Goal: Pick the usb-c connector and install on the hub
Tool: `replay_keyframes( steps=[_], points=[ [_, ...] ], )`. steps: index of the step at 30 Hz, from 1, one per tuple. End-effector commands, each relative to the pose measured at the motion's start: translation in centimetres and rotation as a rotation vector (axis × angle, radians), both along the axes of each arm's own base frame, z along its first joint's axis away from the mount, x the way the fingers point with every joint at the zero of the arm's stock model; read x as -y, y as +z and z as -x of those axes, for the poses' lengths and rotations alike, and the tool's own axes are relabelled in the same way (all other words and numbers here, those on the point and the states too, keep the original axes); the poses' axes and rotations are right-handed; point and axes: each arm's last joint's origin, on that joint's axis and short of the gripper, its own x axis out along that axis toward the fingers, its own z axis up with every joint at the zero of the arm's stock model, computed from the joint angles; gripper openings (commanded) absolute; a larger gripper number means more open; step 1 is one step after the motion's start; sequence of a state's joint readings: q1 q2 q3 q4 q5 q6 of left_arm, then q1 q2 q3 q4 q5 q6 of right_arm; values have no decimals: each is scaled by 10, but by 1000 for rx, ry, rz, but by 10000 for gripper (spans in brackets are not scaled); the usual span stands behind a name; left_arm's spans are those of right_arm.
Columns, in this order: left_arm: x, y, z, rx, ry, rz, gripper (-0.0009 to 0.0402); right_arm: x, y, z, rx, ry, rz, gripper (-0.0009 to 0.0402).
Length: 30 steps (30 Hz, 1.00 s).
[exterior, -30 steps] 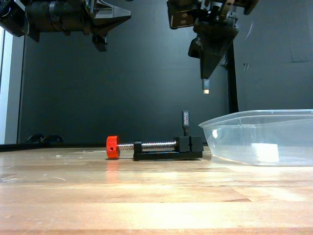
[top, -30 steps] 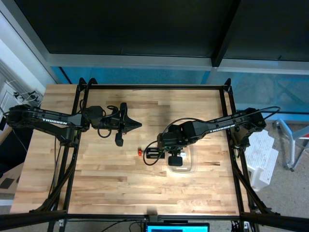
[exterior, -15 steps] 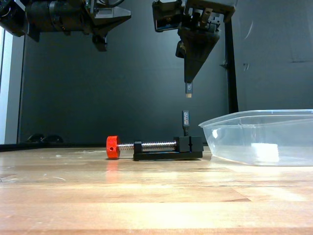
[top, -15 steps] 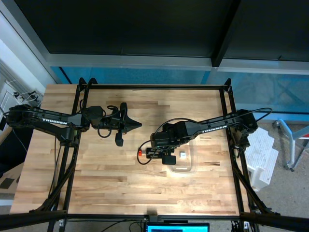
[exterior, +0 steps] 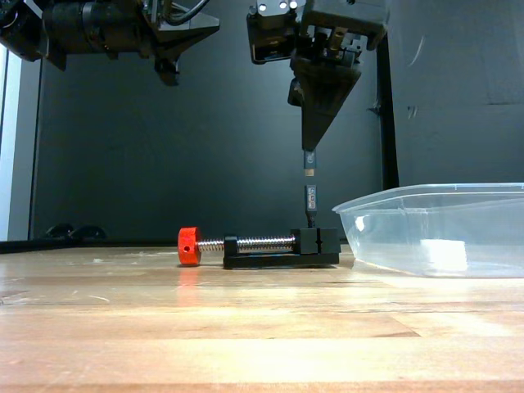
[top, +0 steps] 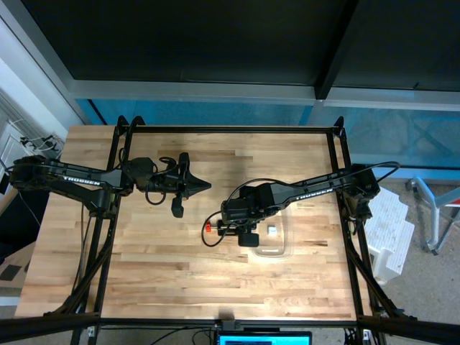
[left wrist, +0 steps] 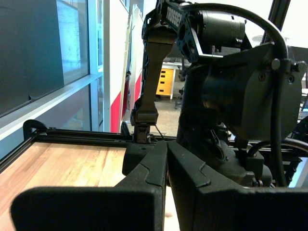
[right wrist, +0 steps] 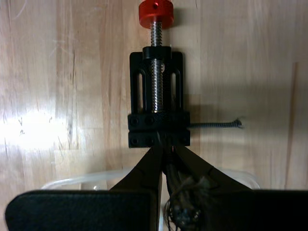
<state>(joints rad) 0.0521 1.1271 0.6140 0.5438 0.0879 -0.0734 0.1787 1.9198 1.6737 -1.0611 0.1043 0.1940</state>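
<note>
**High view.** The left end effector (top: 192, 185) hangs over the far-left part of the counter (top: 144, 273), well apart from everything else. The right end effector (top: 243, 228) points down at the middle of the counter. A red knob (top: 209, 227) shows just to its left, and a clear tub (top: 279, 248) with a small white piece (top: 272, 230) inside sits just to its right. The usb-c connector and the hub cannot be made out from here.

**Low view.** The right end effector (exterior: 309, 149) has its fingers pinched on the usb-c connector (exterior: 309, 164), which hangs upright from the fingertips with its plug end down. Directly below it the hub (exterior: 310, 201) stands upright in a black clamp (exterior: 282, 246) on the counter (exterior: 246, 327). A thin gap separates the plug from the hub's top, so the connector is held clear of its seat. The red knob (exterior: 189, 246) caps the clamp's screw, away to the lower left of that end effector. The clear tub (exterior: 434, 225) sits to the lower right. The left end effector (exterior: 192, 29) hangs high, well to the left.

**Left wrist view.** The left end effector (left wrist: 167, 147) has its fingers (left wrist: 149, 168) pressed together with nothing between them. The right arm (left wrist: 226, 91) fills the space beyond them.

**Right wrist view.** The right end effector (right wrist: 163, 147) narrows to a point over the near jaw block of the clamp (right wrist: 159, 110), closed on the connector, which its fingers mostly hide. The red knob (right wrist: 155, 12) lies at the clamp's far end. A dark frayed cord (right wrist: 214, 125) runs out sideways from the clamp. The rim of the tub (right wrist: 86, 182) shows beside the fingers.
</note>
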Motion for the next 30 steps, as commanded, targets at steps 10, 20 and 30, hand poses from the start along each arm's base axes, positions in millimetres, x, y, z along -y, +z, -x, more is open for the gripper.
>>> replay_keyframes(
  steps=[10,20,30],
  points=[
    [0,0,0,0,0,-1,0,0,-1,-1,4,1,0,0],
    [0,0,0,0,0,0,0,0,-3,-1,-2,1,1,0],
    [0,0,0,0,0,0,0,0,-5,-1,-4,-6,0,0]
  ],
)
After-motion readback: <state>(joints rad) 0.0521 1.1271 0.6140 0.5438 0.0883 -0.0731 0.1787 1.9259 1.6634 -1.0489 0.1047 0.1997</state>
